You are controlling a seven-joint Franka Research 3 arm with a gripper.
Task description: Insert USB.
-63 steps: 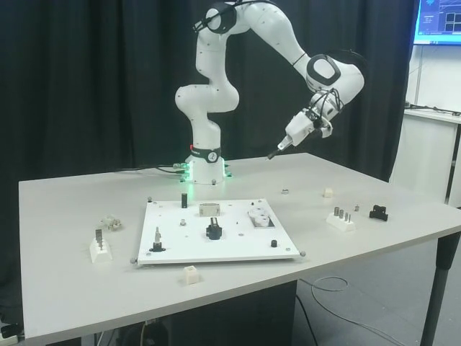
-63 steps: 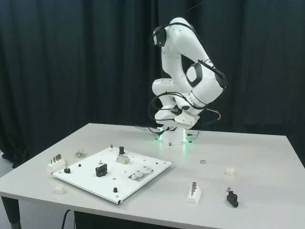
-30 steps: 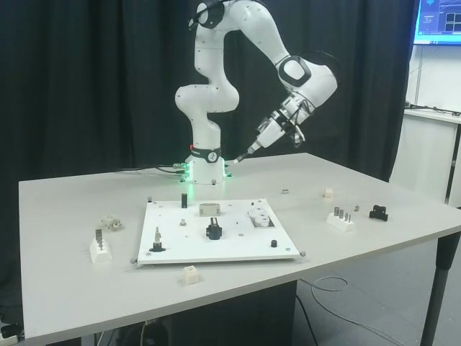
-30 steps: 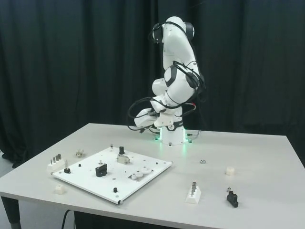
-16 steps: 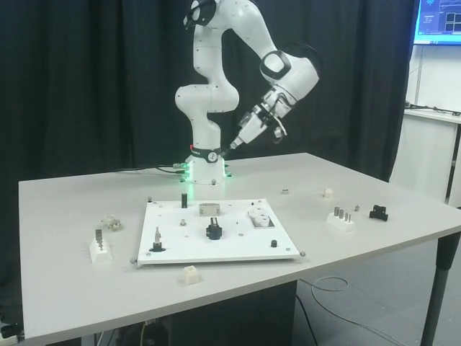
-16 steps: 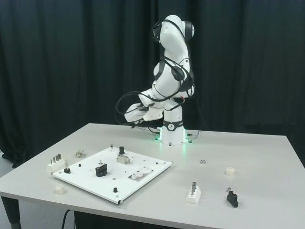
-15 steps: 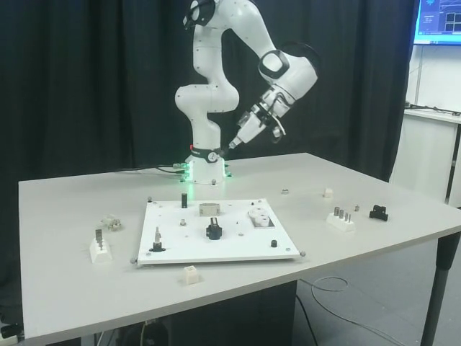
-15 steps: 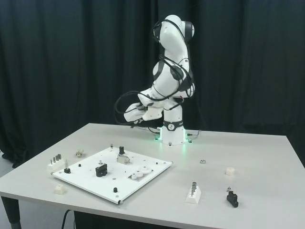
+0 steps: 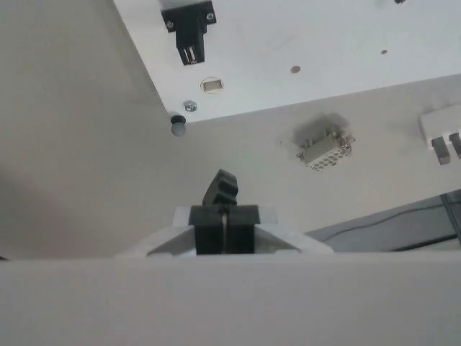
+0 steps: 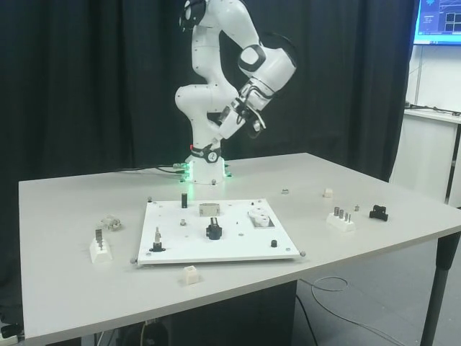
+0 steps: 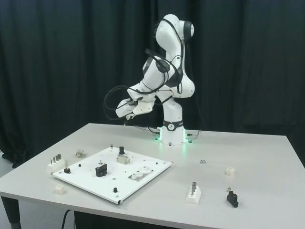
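Note:
My gripper (image 9: 224, 216) is shut on a small black USB plug (image 9: 220, 189) that sticks out past the fingertips, slightly tilted. In the room views the gripper (image 10: 210, 148) (image 11: 125, 118) hangs high in the air behind the white board (image 10: 216, 249) (image 11: 143, 179), near the arm's base. The black USB socket block (image 9: 189, 29) stands on the board close to its far left corner, also seen as the black socket block (image 10: 184, 199) (image 11: 121, 150). The plug is well apart from the socket.
A grey connector (image 9: 324, 148) (image 10: 109, 221) and a white pin block (image 10: 100, 249) lie left of the board. A small white cube (image 10: 191, 274) sits at its front. To the right lie another pin block (image 10: 341, 220) and a black part (image 10: 378, 212).
The arm has swung from the right side of the table to the left, carrying the gripper over to the space behind the board's far edge.

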